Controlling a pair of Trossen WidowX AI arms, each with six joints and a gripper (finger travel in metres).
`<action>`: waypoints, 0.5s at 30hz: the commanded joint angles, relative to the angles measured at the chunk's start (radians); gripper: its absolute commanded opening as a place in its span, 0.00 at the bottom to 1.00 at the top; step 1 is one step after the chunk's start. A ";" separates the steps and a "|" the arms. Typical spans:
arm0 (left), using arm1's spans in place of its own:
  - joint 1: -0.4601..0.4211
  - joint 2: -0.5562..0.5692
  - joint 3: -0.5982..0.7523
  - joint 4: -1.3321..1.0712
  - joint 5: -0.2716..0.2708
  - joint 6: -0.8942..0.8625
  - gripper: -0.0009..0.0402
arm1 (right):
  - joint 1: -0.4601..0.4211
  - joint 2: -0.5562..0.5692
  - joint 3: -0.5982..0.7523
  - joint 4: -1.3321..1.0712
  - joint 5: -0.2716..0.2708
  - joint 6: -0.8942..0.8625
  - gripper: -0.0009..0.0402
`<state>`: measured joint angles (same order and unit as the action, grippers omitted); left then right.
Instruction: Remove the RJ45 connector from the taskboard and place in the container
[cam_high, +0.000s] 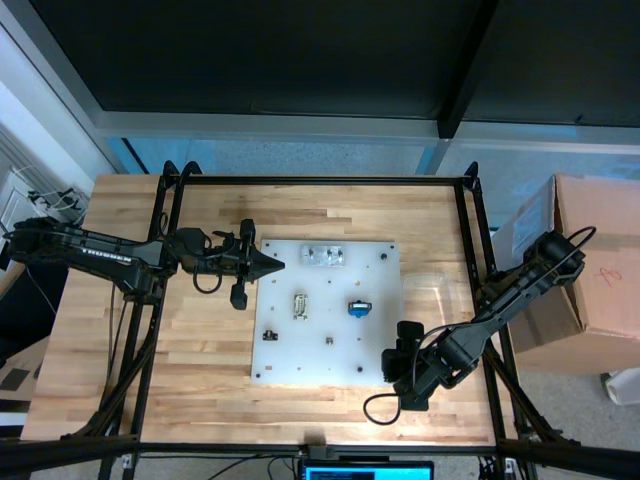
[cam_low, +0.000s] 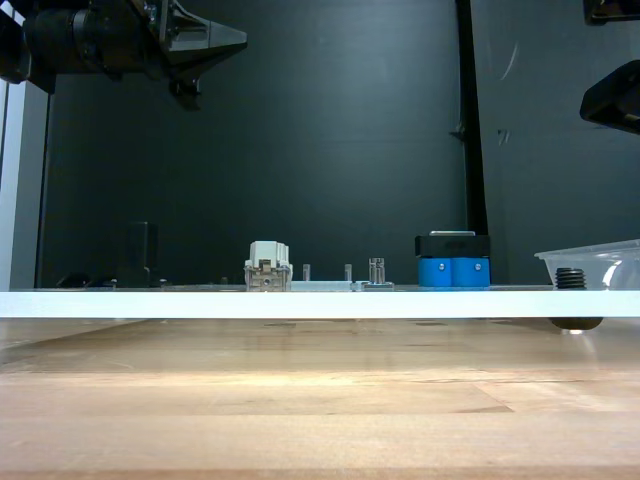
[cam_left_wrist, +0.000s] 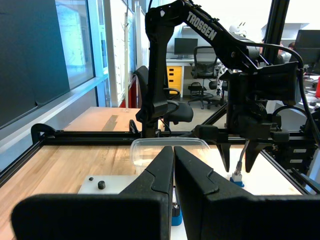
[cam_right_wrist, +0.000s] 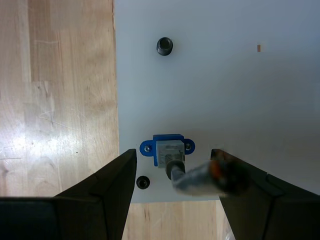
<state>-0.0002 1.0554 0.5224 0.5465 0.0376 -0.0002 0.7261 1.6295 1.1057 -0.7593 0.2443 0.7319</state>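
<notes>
The RJ45 connector (cam_right_wrist: 168, 151) is a grey plug with a cable, standing in its blue seat (cam_right_wrist: 150, 148) near the white taskboard's (cam_high: 300, 355) near right corner. It looks fully in. My right gripper (cam_right_wrist: 172, 159) hangs open just above it, one finger on each side and neither touching. The left wrist view shows the same connector (cam_left_wrist: 236, 175) below the right gripper (cam_left_wrist: 236, 161). From above, the right gripper (cam_high: 402, 352) hides the plug. My left gripper (cam_high: 268, 265) is shut on nothing, held high over the board's far left edge, tip pointing right. The clear container (cam_left_wrist: 167, 149) stands right of the board.
On the board are a beige connector (cam_high: 299, 305), a blue block (cam_high: 358, 308), a clear part (cam_high: 324, 257) and small studs. A black frame (cam_high: 320, 181) borders the wooden table. A cardboard box (cam_high: 590, 270) sits off the table at the right.
</notes>
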 joint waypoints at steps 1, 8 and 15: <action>0.000 0.000 0.000 0.000 0.000 0.000 0.02 | 0.000 0.000 -0.010 0.022 0.000 -0.006 0.48; 0.000 0.000 0.000 0.000 0.000 0.000 0.02 | 0.000 0.000 -0.011 0.028 0.000 -0.012 0.39; 0.000 0.000 0.000 0.000 0.000 0.000 0.02 | 0.000 -0.001 -0.011 0.028 0.000 -0.012 0.26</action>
<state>-0.0002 1.0554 0.5224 0.5465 0.0372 -0.0002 0.7261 1.6295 1.0939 -0.7315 0.2440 0.7197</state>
